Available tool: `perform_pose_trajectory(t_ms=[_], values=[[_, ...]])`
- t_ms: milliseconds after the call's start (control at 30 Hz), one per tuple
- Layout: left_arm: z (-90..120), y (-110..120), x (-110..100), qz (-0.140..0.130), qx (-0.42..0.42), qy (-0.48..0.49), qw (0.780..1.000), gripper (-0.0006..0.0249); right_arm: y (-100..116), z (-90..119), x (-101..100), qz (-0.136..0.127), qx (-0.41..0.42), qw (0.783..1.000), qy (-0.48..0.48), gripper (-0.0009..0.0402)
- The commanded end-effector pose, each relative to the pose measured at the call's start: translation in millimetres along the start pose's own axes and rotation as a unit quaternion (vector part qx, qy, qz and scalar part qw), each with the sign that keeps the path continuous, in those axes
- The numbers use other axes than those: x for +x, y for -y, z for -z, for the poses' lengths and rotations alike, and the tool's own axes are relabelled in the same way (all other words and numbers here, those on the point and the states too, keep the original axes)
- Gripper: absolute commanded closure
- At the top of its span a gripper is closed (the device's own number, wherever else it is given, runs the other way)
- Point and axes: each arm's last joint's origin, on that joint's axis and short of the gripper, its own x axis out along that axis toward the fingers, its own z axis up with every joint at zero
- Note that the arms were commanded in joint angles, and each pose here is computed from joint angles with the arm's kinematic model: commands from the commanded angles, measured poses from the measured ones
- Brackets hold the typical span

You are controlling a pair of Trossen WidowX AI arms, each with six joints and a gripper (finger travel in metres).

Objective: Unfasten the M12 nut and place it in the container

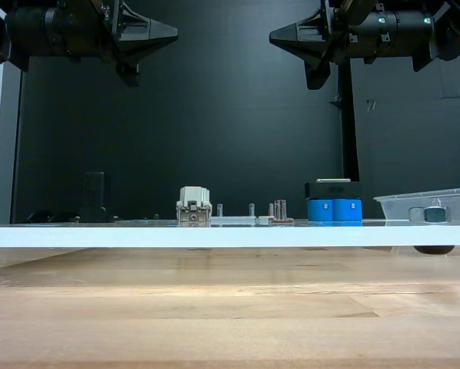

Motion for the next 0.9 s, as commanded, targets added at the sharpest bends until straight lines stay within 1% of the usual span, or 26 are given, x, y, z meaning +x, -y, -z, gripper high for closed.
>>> perform_pose_trajectory(t_ms=[33,367,400,467,500,567,633,733,800,867,900], values=[[0,0,0,0.000,0.000,0.000,1.000,0.0243,-2,-6,-1,0.005,-0.001,0.999,0.031,0.0393],[0,0,0,0.000,0.000,0.000,1.000,0.0243,-2,-6,-1,0.005,0.000,1.000,0.031,0.0393],[0,0,0,0.000,0.000,0.000,1.000,0.0243,-3,-5,-1,-0.001,0.000,1.000,0.027,0.0393],[0,0,0,0.000,0.000,0.000,1.000,0.0243,-4,-6,0,-0.021,0.003,0.999,0.024,0.0393],[0,0,0,0.000,0.000,0.000,1.000,0.0243,-5,-6,1,-0.021,0.005,1.000,0.014,0.0393],[0,0,0,0.000,0.000,0.000,1.000,0.0243,-9,-9,4,-0.024,0.006,1.000,-0.020,0.0393],[0,0,0,0.000,0.000,0.000,1.000,0.0243,-14,-11,7,-0.021,0.002,0.998,-0.061,0.0393],[0,0,0,0.000,0.000,0.000,1.000,0.0243,-27,-14,12,-0.022,0.002,0.992,-0.124,0.0393],[0,0,0,0.000,0.000,0.000,1.000,0.0243,-37,-14,14,-0.018,0.002,0.984,-0.176,0.0393],[0,0,0,0.000,0.000,0.000,1.000,0.0243,-46,-13,16,-0.006,0.008,0.973,-0.232,0.0393],[0,0,0,0.000,0.000,0.000,1.000,0.0243,-51,-12,18,-0.004,0.011,0.966,-0.258,0.0393]])
